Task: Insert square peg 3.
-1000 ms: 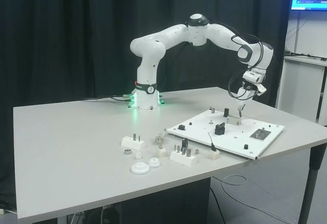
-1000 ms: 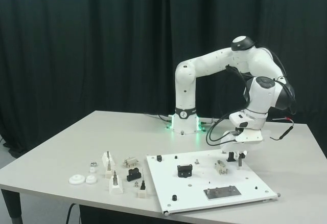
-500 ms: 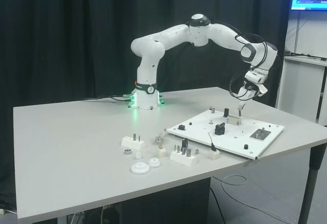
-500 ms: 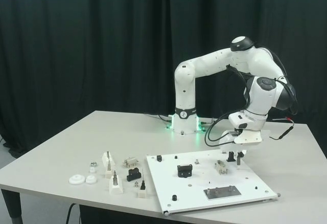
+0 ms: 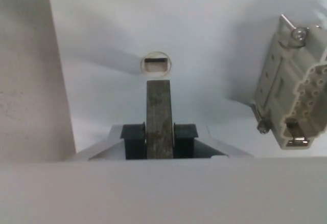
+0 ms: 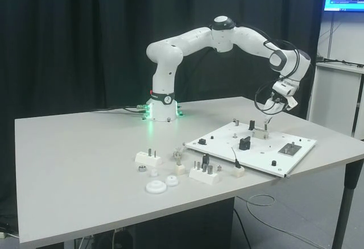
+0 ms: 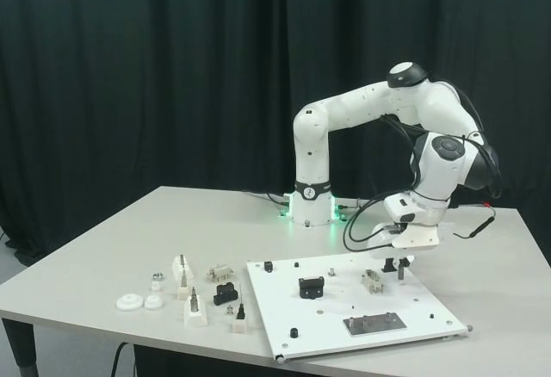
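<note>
Your end effector [image 5: 159, 141] grips the dark square-section metal peg [image 5: 159, 117] upright between its black fingers, tip hanging just short of the square socket [image 5: 156, 63] in the white board [image 5: 204, 40], not yet over it.

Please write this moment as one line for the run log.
phase: align | end effector: shut on peg | peg: above board, not inserted | hole: open, ahead of peg tip | connector: beside
</note>
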Controlling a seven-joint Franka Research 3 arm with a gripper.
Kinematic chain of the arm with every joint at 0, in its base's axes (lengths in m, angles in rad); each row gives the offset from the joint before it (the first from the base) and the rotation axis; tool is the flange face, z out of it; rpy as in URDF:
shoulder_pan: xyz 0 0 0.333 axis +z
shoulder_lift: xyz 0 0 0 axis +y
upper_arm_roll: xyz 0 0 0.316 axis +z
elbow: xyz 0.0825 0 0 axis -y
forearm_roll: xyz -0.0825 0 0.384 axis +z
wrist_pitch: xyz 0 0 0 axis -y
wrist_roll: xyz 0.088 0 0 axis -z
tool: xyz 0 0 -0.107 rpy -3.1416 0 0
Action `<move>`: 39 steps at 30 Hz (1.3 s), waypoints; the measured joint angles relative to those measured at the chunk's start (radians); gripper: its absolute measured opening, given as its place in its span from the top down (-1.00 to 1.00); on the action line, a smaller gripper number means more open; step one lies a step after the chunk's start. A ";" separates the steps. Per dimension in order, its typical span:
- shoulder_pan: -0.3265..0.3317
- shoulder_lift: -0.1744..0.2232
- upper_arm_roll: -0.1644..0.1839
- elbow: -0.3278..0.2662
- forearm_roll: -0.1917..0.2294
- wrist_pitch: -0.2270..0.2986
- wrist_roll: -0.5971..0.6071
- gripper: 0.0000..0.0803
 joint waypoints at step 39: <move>-0.072 0.004 0.021 0.104 -0.034 -0.078 0.010 0.72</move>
